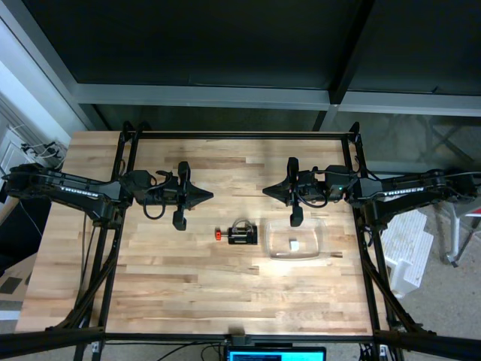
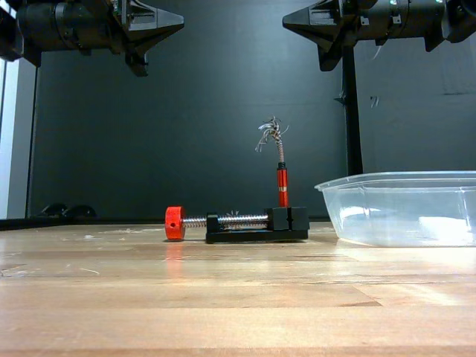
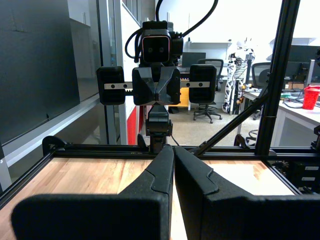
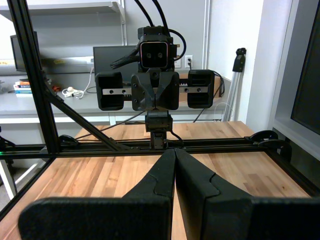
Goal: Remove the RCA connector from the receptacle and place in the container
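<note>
RCA connector: seated upright in receptacle, not yet pulled.
container: set just beside receptacle, right-arm side, for a short drop.
left tool: closed, empty, parked high, left of receptacle.
right tool: closed, empty, held high beyond receptacle.

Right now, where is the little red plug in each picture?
High view: RCA connector in the receptacle, left of the container.
Low view: RCA connector upright at centre.
Left wrist view: absent.
Right wrist view: absent.
Shared landmark: the receptacle.
Left gripper, right gripper: shut, above the table.
</note>
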Motion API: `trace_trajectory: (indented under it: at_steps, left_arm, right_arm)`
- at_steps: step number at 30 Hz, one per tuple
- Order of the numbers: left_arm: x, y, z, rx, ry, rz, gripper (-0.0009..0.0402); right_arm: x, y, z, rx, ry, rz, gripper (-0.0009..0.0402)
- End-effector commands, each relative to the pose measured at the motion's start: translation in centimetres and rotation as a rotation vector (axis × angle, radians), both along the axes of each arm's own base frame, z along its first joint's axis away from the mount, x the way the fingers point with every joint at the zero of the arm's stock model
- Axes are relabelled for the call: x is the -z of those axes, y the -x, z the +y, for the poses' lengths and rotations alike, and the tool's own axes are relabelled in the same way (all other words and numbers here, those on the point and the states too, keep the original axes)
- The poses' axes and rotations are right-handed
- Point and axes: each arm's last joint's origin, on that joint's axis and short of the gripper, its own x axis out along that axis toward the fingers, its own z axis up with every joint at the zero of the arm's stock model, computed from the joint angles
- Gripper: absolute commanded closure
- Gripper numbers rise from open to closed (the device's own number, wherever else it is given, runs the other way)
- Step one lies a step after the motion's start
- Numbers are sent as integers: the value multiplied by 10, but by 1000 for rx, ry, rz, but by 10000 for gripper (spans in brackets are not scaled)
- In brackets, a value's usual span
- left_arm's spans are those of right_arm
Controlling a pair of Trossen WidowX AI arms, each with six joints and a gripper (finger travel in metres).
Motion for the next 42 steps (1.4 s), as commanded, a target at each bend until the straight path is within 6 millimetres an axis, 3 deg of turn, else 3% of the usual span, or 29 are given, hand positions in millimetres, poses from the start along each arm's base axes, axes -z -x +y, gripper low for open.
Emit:
trace_trajectory:
  at_steps: [1, 14, 27, 34, 42]
  left_arm:
    - [0, 0, 0, 1, 0, 0, 393]
    - [0, 0, 0, 1, 0, 0, 393]
    - [0, 0, 0, 0, 0, 0, 393]
    - [0, 0, 0, 0, 0, 0, 393]
    - [0, 0, 0, 0, 0, 0, 393]
  right_arm:
    - [0, 0, 1, -3, -4, 0, 393]
    - [-2, -1, 1, -5, -54, 10, 393]
    - [-12, -14, 10, -21, -56, 541, 393]
    - [-11, -33, 22, -12, -21, 820, 393]
    - [-3, -59, 31, -6, -25, 992, 393]
